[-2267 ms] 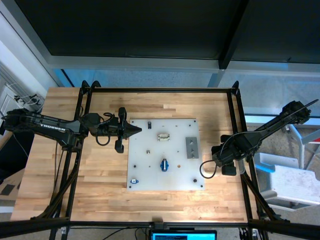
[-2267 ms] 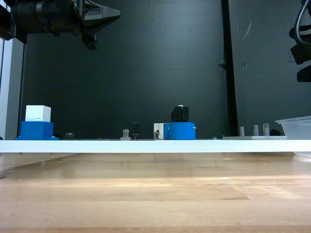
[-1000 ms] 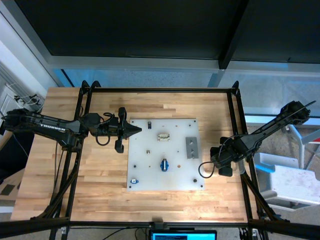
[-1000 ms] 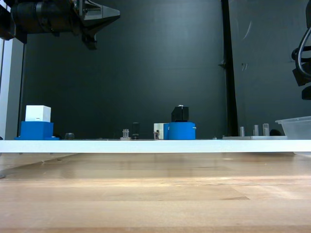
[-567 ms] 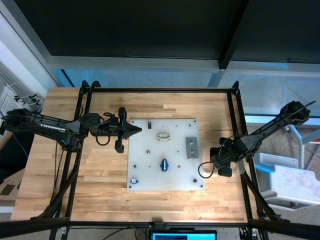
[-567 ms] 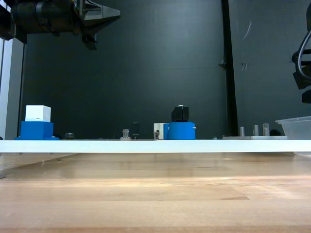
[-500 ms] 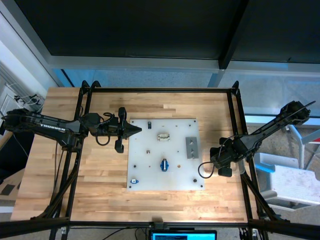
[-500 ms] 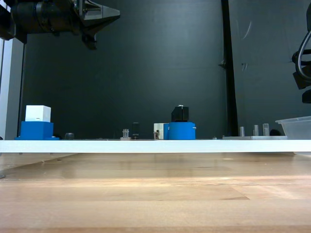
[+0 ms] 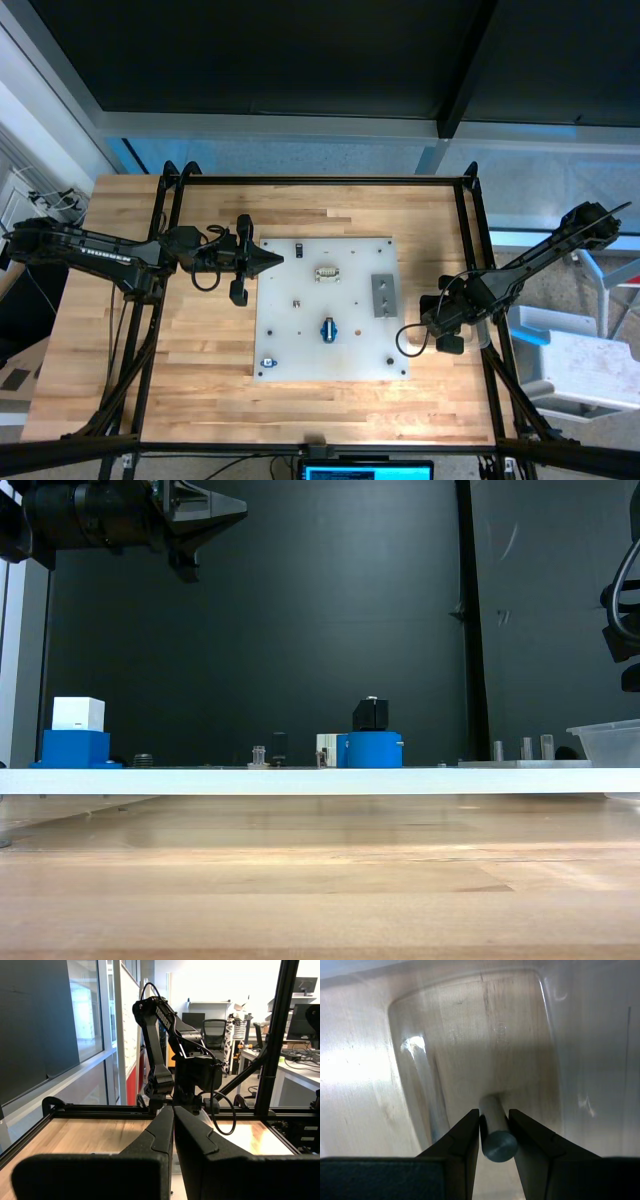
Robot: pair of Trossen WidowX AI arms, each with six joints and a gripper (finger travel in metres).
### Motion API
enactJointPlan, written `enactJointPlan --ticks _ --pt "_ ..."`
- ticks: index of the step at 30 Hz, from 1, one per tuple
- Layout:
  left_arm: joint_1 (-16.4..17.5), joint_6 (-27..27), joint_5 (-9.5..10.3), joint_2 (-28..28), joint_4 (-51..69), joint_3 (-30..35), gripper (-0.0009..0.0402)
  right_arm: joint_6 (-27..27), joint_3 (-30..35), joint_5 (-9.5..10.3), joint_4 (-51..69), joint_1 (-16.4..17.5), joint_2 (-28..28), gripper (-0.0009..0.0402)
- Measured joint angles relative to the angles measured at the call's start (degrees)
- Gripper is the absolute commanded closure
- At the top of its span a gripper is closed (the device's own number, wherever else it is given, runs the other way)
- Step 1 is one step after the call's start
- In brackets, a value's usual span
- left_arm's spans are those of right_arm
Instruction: Pick the 16mm cylinder and place it in the taskboard
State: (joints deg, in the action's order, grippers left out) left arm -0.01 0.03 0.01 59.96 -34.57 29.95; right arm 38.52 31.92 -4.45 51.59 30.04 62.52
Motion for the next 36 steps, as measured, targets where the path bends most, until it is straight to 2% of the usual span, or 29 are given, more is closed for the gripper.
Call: enactJointPlan --ticks 13,22,28,36 --pt "0.0 0.0 0.0 0.0 0.0 -0.02 0.0393 0.0 0.0 0.0 -0.02 -0.02 0.0 0.0371" --pt "0.0 0.0 0.0 0.0 0.02 0.0 0.0393 0.0 0.2 0.04 0.02 -0.04 0.0 0.0377" --pt "0.0 0.0 0.0 0.0 0.0 0.0 0.0393 -0.04 3.23 0.09 2.62 -0.04 0.0 0.0377" --pt "0.0 0.0 0.0 0.0 0.0 0.0 0.0393 -0.22 10.82 0.04 8.94 -0.11 0.0 0.0377"
